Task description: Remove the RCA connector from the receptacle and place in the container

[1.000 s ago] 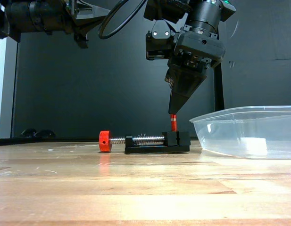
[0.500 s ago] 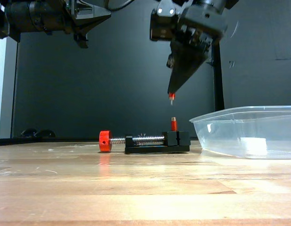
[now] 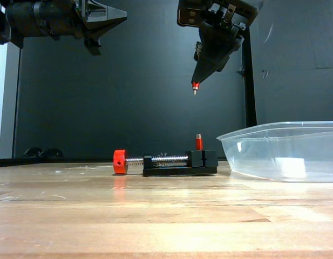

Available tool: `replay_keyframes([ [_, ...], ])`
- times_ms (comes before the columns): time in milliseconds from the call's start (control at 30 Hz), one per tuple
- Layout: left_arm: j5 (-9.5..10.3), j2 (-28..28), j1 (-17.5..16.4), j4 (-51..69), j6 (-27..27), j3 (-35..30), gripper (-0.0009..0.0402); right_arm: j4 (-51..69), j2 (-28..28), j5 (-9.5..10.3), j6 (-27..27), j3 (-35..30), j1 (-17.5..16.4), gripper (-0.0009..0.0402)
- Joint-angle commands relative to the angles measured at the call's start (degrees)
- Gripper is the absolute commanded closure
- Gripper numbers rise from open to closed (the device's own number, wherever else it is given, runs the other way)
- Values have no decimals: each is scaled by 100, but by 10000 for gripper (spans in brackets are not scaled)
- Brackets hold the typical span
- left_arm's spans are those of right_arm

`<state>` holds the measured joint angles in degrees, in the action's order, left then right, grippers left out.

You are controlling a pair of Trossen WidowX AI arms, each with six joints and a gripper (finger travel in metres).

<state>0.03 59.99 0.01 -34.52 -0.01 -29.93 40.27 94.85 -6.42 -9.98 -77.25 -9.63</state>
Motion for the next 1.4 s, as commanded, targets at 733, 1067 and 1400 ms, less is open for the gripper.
replay_keyframes([
  [733, 0, 2, 0, -2, 0, -2, 393, 391, -1685, 44, -409, 1720, -251, 389],
  [1067, 0, 2, -2, -2, 0, -2, 393, 798, -2087, 48, -629, 2240, -297, 389],
  [1400, 0, 2, -2, -2, 0, -2, 393, 837, -2087, 44, -715, 2238, -326, 336],
])
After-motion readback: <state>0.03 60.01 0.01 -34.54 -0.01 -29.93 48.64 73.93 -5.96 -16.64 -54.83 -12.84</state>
